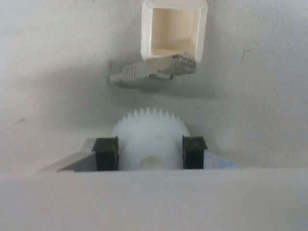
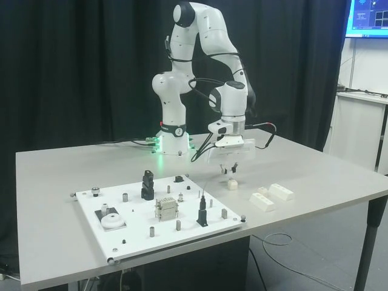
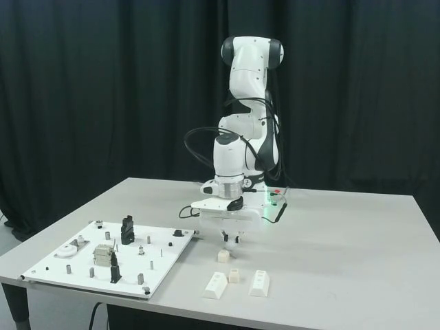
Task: Insert medium gear.
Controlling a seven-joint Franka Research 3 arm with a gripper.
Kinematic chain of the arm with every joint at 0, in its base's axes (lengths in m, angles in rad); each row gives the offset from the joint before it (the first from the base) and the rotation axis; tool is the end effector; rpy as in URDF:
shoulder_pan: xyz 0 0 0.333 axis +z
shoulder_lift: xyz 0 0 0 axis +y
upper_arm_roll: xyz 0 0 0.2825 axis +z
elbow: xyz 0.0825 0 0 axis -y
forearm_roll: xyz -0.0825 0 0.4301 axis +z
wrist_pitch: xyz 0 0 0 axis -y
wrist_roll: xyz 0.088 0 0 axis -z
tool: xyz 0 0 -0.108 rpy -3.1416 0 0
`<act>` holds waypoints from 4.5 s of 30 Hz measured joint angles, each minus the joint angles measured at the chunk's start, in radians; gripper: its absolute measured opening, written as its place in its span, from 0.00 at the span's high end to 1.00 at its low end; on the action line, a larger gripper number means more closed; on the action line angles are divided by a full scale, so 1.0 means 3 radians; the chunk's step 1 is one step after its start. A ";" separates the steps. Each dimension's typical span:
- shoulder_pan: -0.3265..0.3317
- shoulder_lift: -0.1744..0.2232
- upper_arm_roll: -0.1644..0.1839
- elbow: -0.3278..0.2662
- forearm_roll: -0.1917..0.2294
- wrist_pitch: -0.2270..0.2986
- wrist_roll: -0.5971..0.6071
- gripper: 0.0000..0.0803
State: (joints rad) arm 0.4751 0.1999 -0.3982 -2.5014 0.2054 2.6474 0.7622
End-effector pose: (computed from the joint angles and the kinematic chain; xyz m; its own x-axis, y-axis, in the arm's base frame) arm 0.4796 0.0197 0.1351 0.6503 -0.7590 -0.0335 -0.7590 -0.6509 0.0125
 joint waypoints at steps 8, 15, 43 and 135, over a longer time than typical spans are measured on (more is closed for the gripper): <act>0.0000 0.0000 -0.0006 0.0005 0.0000 0.0000 0.0000 0.65; -0.0001 0.0000 -0.0015 0.0016 0.0000 0.0000 0.0000 0.65; -0.0002 -0.0066 -0.0155 0.0112 -0.0146 -0.0108 -0.0112 0.65; -0.1611 0.0890 -0.0636 0.2330 -0.0210 -0.0989 -0.2128 0.65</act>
State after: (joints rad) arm -0.0081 0.4670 -0.5891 -1.8023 0.1425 2.3508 0.1238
